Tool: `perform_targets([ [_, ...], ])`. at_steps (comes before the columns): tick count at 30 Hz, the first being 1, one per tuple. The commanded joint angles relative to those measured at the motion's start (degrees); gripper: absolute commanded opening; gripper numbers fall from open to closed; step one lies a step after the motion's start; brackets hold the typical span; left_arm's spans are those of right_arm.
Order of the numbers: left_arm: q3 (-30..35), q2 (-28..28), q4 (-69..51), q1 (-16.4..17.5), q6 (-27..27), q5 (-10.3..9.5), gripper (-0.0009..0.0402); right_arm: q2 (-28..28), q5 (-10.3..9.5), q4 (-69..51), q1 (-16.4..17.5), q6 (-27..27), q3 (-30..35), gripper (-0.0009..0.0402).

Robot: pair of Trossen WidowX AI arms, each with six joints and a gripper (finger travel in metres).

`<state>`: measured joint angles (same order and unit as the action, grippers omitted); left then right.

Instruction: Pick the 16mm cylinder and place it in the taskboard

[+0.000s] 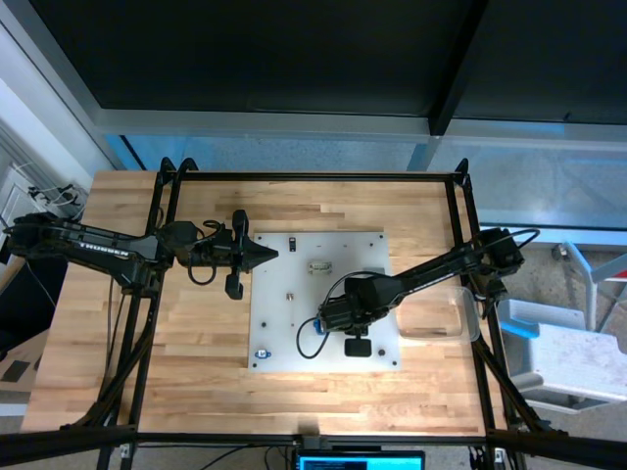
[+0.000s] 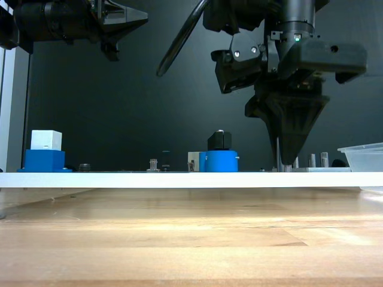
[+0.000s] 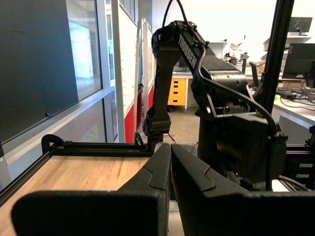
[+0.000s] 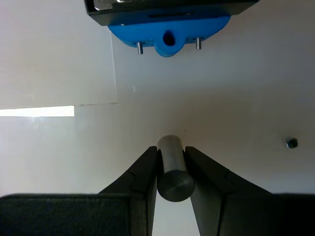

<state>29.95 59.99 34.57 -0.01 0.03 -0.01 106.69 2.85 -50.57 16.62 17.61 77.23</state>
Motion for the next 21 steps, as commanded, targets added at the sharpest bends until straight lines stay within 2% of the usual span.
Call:
perform_targets([
  [1,0.0,0.0,0.0,0.0,0.0,0.00,0.0000,0.6,0.09,0.8,0.0,-0.1,0.0,0.0018],
  [21,0.0,0.0,0.0,0.0,0.0,0.00,0.0000,0.8,0.07,0.9,0.0,1.0,0.0,0.0018],
])
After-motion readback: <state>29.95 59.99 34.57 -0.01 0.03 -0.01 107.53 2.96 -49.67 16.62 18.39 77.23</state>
